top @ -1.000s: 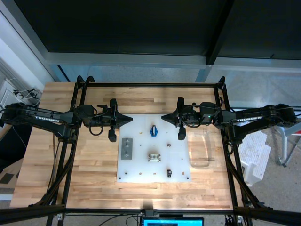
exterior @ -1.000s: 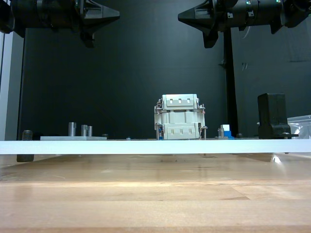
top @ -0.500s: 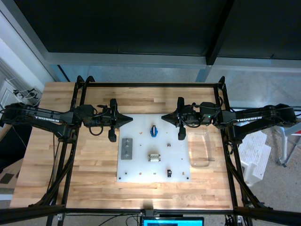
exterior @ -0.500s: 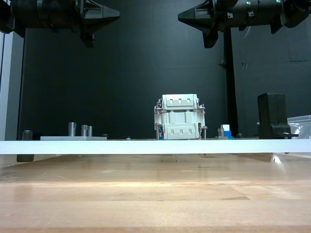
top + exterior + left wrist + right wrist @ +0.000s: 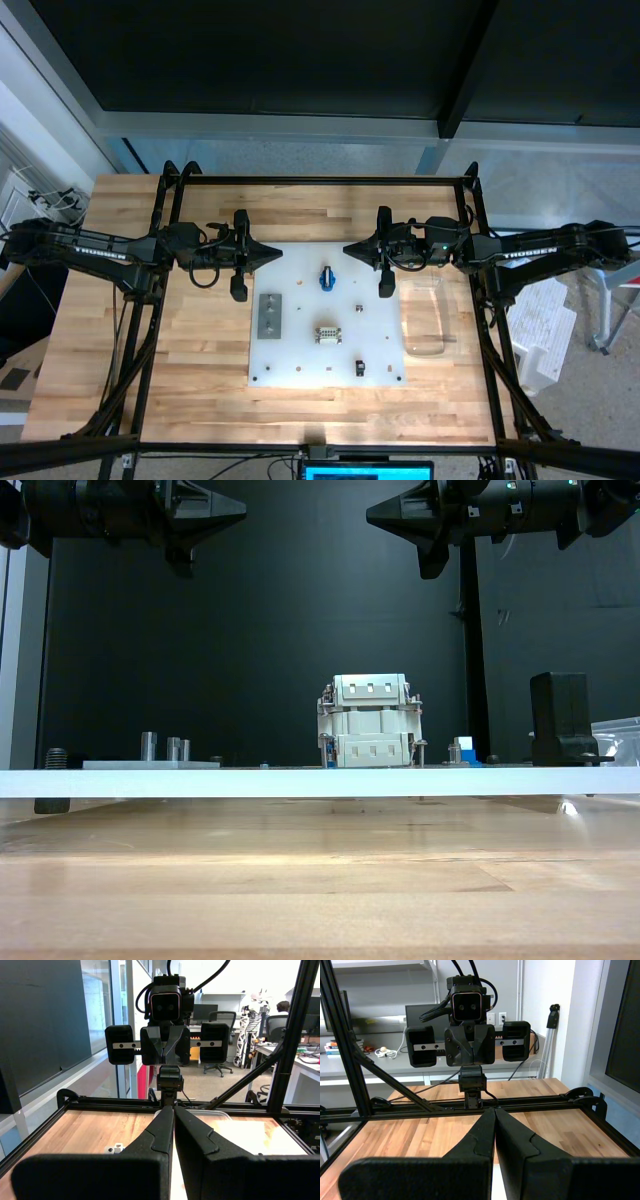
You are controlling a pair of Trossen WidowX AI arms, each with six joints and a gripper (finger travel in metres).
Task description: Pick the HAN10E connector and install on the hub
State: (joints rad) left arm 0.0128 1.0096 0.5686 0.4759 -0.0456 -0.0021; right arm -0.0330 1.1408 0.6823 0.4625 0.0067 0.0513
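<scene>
Left tool [image 5: 279, 254] and right tool [image 5: 346, 248] hang pinched shut, high over the far side; the small grey-beige plastic connector block [image 5: 370, 692] looks light and rigid, best gripped across its flat sides

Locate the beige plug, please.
High view: HAN10E connector sits on the hub, mid-plate, right of the grey block; left gripper and right gripper hover over the plate's far edge.

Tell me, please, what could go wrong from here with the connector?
The HAN10E connector stands on the hub, but whether it is fully seated is not visible; it may be loose. The left gripper and right gripper, both shut, hang high over the far edge of the white plate; a descent could nudge it.
</scene>
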